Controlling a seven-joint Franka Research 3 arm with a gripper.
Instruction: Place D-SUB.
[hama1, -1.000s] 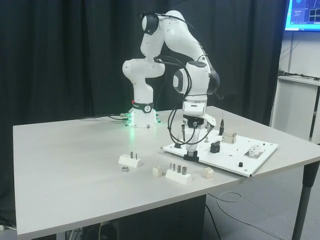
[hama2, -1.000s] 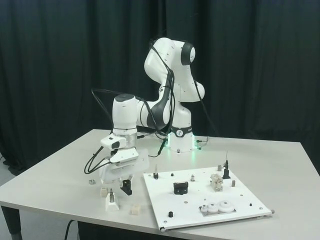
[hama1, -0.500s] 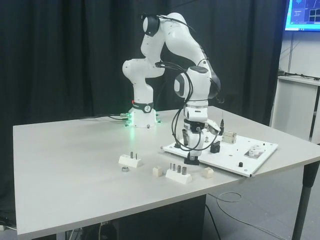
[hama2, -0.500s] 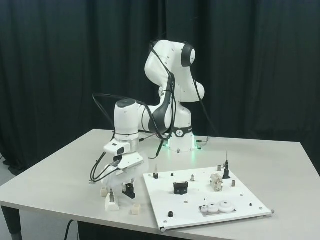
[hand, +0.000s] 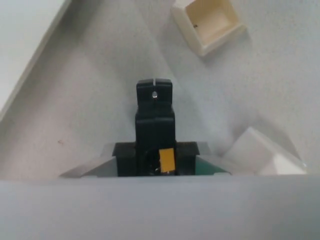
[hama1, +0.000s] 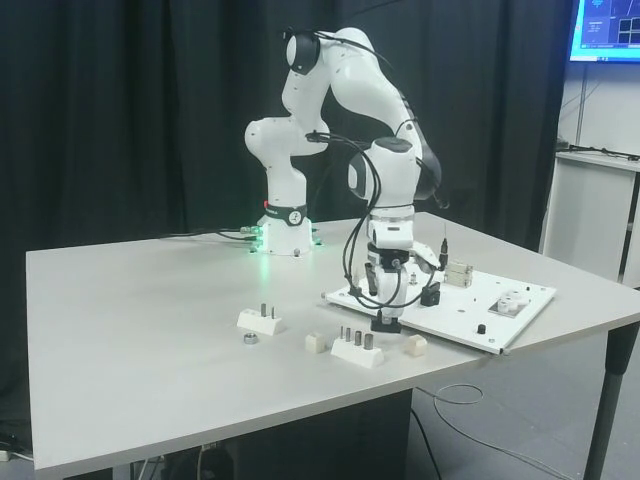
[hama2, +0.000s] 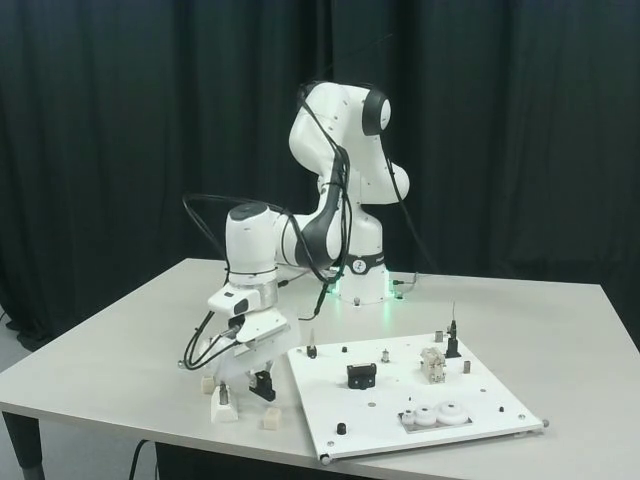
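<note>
A black D-SUB connector (hand: 155, 117) is held in my gripper (hand: 155, 162), whose fingers are shut on its sides. In the first room view the gripper (hama1: 386, 316) hangs low over the grey table with the D-SUB connector (hama1: 386, 323) at its tip, just off the near-left edge of the white board (hama1: 455, 312). The second room view shows the gripper (hama2: 262, 376) with the D-SUB connector (hama2: 263, 385) between a peg fixture and the white board (hama2: 375, 415). I cannot tell whether the connector touches the table.
A hollow white cube (hand: 210, 25) and a white block (hand: 260, 155) lie close to the connector. On the table stand a peg fixture (hama1: 357, 348), two cubes (hama1: 416, 345) (hama1: 314, 342), another fixture (hama1: 261, 320) and a small ring (hama1: 250, 339). The board carries several small parts (hama2: 361, 375).
The gripper has shifted a little toward the board's edge and sunk lower, its wrist turning slightly. The connector stays in its grasp.
</note>
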